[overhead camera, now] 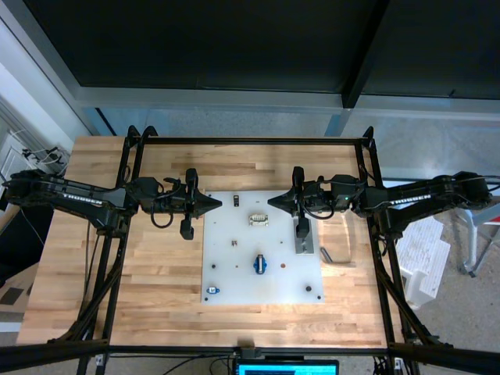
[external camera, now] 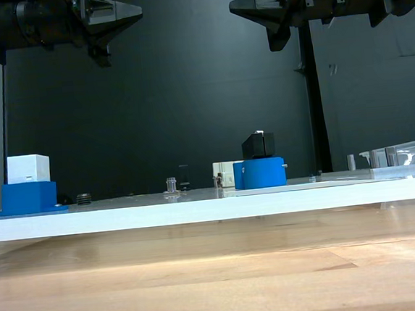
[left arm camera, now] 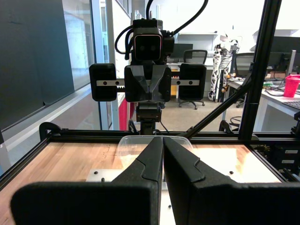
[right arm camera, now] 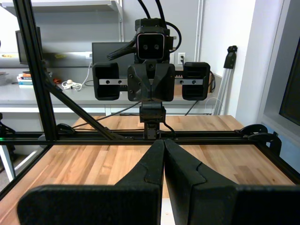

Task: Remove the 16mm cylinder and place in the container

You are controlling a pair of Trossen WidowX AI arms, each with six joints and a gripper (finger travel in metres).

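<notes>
Judged as the pre-reach step, with nothing gripped and removal not begun. Looked for the short grey metal 16mm cylinder on the flat white square board point(overhead camera: 234, 273) but could not pick it out for sure. Guessed it to be the small grey upright stub point(external camera: 350, 161) near the clear plastic rectangular container point(external camera: 411, 154) at the board's right side. Judged the next move to need spread fingers, a straight drop and a square pinch on that tiny peg. Further back, found the black left gripper point(overhead camera: 219, 201) and black right gripper point(overhead camera: 270, 201) parked high over the board's far part, tip facing tip, apart, on level arms. Saw both claws pressed together and empty.
</notes>
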